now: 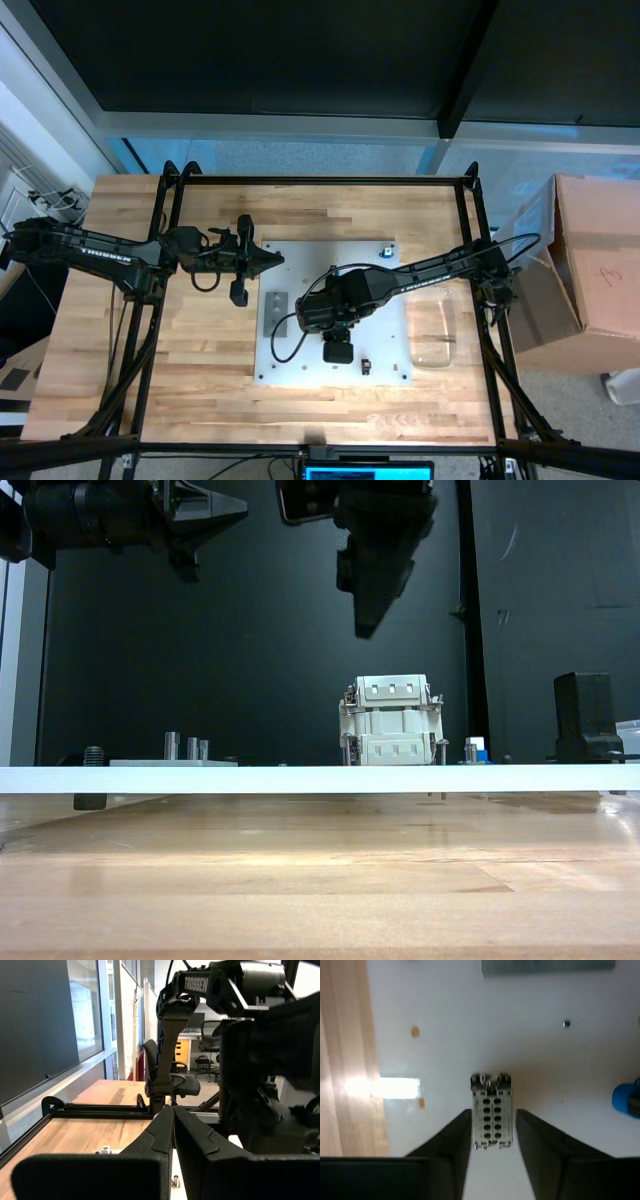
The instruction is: Remove the HAN10E connector from the taskboard and place in the container
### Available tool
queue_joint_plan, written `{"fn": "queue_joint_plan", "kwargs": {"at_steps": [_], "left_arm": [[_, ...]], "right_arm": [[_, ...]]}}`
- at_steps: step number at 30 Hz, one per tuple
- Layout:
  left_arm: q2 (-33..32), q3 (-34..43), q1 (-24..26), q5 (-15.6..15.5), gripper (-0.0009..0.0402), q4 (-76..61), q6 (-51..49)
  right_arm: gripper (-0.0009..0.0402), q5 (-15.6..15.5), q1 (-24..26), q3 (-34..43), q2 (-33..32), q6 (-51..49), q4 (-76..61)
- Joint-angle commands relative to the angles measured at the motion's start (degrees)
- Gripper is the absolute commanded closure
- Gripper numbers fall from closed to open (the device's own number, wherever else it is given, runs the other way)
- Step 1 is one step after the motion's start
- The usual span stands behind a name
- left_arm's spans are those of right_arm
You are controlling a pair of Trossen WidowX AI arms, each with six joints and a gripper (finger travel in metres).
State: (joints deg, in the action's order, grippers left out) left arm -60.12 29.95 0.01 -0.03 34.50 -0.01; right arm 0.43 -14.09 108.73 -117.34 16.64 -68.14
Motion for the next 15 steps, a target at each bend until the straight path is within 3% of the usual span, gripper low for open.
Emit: {"fn": "queue_joint_plan", "kwargs": {"at_steps": [1,8,15], "left_arm": [[0.00,0.00,0.00,0.00,0.0393,0.02,0.02],[0.00,0.00,-0.02,0.00,0.0393,0.02,0.02],[0.00,0.00,-0.02,0.00,0.0393,0.02,0.02]], "right_arm": [[0.0192,0.02,-0.07,-0.33,-1.03,-0.20,-0.26],[0.0101,0.11,-0.20,-0.72,-3.65,-0.59,0.15],[0.0088,0.09,-0.31,-0.83,-7.13,-0.52,0.26]]}}
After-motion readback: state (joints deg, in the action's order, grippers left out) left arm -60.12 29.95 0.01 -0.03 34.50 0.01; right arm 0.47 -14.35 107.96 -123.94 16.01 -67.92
